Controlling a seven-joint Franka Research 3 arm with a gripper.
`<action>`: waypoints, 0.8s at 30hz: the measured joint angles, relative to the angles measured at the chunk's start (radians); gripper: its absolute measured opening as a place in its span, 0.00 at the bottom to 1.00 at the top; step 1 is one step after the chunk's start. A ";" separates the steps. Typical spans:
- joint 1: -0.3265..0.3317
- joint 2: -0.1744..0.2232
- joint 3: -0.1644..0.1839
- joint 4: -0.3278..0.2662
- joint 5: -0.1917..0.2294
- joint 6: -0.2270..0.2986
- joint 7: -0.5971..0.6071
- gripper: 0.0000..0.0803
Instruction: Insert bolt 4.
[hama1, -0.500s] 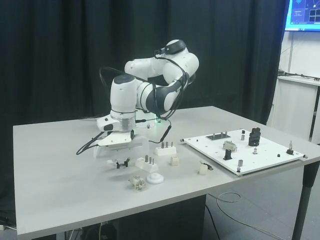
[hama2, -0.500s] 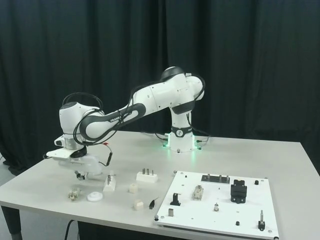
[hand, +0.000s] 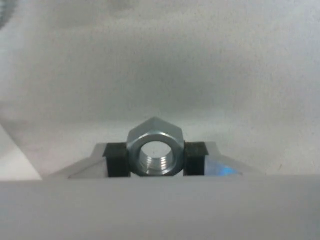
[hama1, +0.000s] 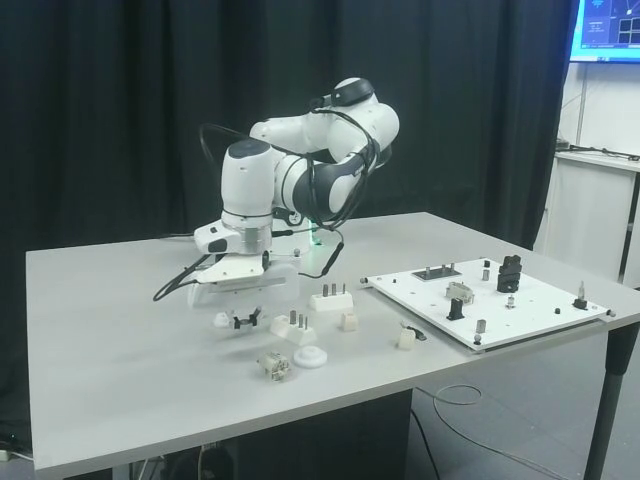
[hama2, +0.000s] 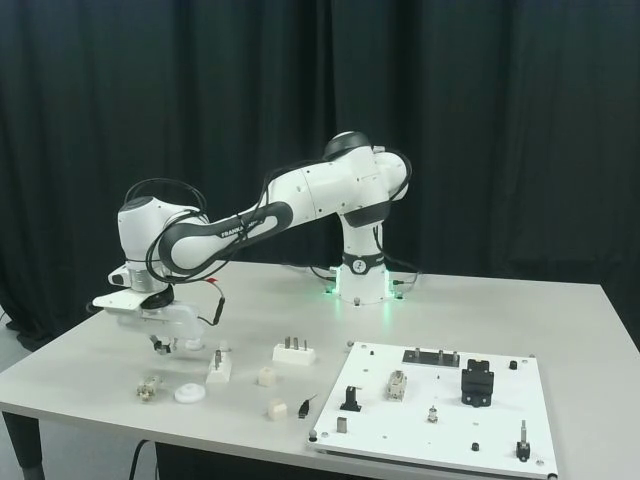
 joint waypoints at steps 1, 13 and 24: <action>0.000 0.000 0.000 0.000 0.000 0.000 0.000 0.28; 0.002 0.001 0.000 -0.003 0.000 -0.004 0.000 0.28; 0.004 0.001 0.000 -0.006 0.000 -0.010 0.000 0.28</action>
